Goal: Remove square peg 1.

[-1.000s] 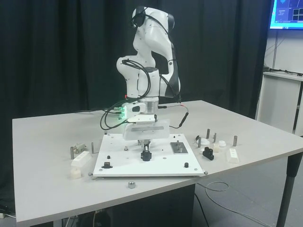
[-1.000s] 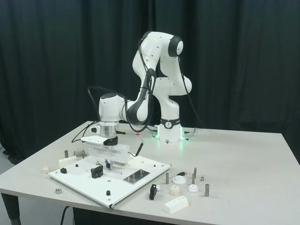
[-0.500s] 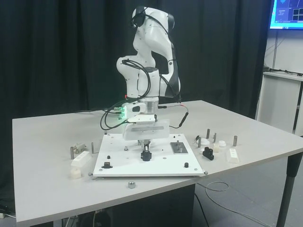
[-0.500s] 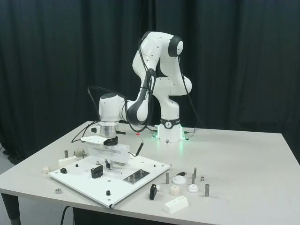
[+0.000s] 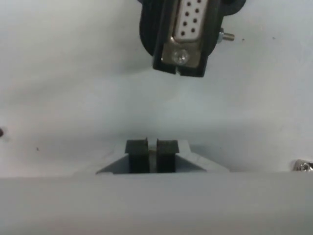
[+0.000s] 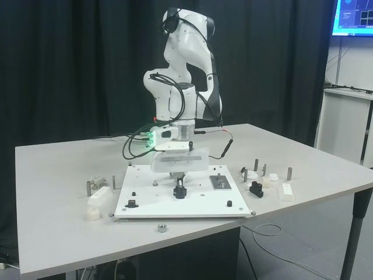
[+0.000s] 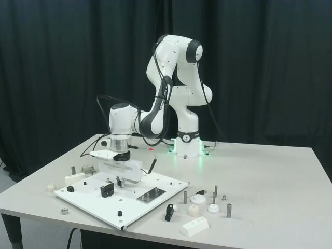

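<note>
My gripper hangs low over the white board, near its middle. Its two black fingertips stand almost together, and a thin pale strip, the square peg, sits in the narrow gap between them. In the room views the gripper is just above the board, and the wide hand hides the peg there. A black holder with a pin connector stands on the board right beside the fingers.
A grey metal plate lies on the board's right part, with small black knobs near the front. Off the board to the right are upright metal pins, a black part and a white block. Another white block lies to the left.
The hand has risen very slightly above the board. Nothing else on the table has moved.
</note>
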Controlling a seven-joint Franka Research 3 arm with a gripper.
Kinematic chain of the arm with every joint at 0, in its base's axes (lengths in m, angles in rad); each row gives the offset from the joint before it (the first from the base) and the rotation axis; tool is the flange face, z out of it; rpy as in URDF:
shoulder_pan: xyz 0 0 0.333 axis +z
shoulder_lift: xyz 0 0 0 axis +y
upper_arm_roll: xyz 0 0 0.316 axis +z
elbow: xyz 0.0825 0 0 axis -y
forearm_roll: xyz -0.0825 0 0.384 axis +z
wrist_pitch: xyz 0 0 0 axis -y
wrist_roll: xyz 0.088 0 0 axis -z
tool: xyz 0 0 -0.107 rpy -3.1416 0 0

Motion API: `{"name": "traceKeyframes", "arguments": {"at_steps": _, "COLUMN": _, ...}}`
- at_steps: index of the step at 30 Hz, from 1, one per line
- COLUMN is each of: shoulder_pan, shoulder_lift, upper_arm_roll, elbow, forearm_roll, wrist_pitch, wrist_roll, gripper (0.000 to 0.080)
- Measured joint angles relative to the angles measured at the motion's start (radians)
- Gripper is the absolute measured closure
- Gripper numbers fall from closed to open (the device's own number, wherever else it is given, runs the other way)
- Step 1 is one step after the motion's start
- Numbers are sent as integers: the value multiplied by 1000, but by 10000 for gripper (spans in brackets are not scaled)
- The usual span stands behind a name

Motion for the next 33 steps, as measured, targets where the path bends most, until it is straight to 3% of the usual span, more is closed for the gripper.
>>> {"name": "traceKeyframes", "arguments": {"at_steps": 11, "shoulder_pan": 0, "shoulder_lift": 0, "upper_arm_roll": 0, "elbow": 0, "forearm_roll": 0, "wrist_pitch": 0, "wrist_roll": 80, "gripper": 771}}
{"name": "traceKeyframes", "arguments": {"at_steps": 33, "shoulder_pan": 0, "shoulder_lift": 0, "upper_arm_roll": -2, "elbow": 6, "forearm_roll": -1, "wrist_pitch": -15, "wrist_roll": 61, "gripper": 771}}
